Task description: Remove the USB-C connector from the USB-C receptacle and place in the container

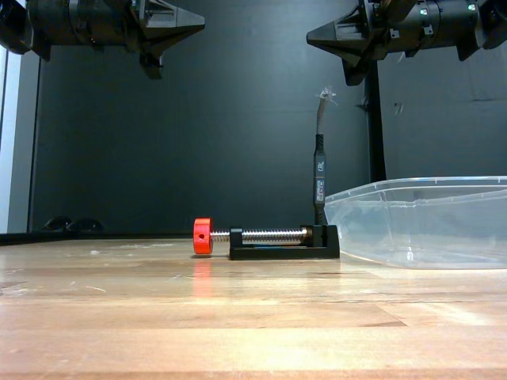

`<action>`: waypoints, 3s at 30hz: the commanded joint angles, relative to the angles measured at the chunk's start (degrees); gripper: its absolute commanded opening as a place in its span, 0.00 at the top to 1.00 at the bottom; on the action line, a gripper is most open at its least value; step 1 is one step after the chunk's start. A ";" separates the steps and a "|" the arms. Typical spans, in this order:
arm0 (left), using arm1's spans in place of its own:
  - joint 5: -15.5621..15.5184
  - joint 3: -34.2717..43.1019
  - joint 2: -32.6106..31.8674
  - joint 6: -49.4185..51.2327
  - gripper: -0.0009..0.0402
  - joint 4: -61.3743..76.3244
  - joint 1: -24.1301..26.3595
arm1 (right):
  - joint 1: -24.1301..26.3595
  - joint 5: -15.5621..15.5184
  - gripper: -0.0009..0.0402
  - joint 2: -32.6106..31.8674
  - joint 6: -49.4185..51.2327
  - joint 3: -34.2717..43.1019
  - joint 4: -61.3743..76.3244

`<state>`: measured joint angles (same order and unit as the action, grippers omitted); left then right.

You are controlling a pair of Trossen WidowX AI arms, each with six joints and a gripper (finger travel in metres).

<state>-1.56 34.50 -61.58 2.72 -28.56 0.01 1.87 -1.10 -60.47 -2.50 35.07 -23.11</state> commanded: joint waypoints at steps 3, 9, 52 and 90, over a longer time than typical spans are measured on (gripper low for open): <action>0.00 0.00 -0.02 -0.02 0.98 -0.02 -0.02 | -0.02 0.00 0.98 -0.04 -0.09 0.00 -3.30; 0.00 0.00 -0.02 -0.02 0.98 -0.02 0.00 | -0.02 0.00 0.98 -0.04 -0.09 0.00 -3.30; 0.00 0.00 -0.02 -0.02 0.98 -0.02 -0.02 | -11.80 5.07 0.98 -0.76 -1.38 12.55 41.88; 0.00 0.00 -0.02 -0.02 0.98 0.00 0.00 | -14.47 7.56 0.50 -30.95 -7.52 36.92 68.63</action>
<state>-1.58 34.50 -61.60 2.72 -28.58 0.01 -12.62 6.46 -90.89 -10.00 71.83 45.41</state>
